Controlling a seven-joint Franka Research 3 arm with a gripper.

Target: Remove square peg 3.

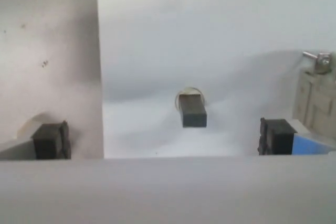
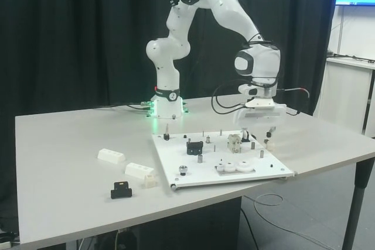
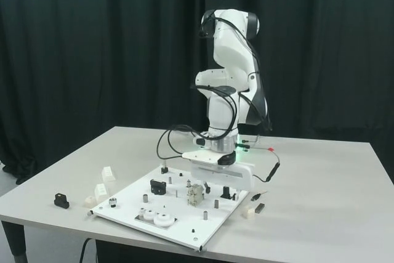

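Square peg 3 (image 1: 192,110) stands upright in the white assembly board (image 2: 266,168) on the grey desk (image 2: 64,144), and in the wrist view it lies directly below the claw (image 1: 163,139), centred in the gap between the two black fingertips (image 1: 51,141), its long axis pointing up toward the camera. The claw is spread wide and holds nothing, each fingertip well apart from the peg, so I judge the coming move to be a straight descent and then a squeeze. No brand, label or writing on the peg or board can be read.
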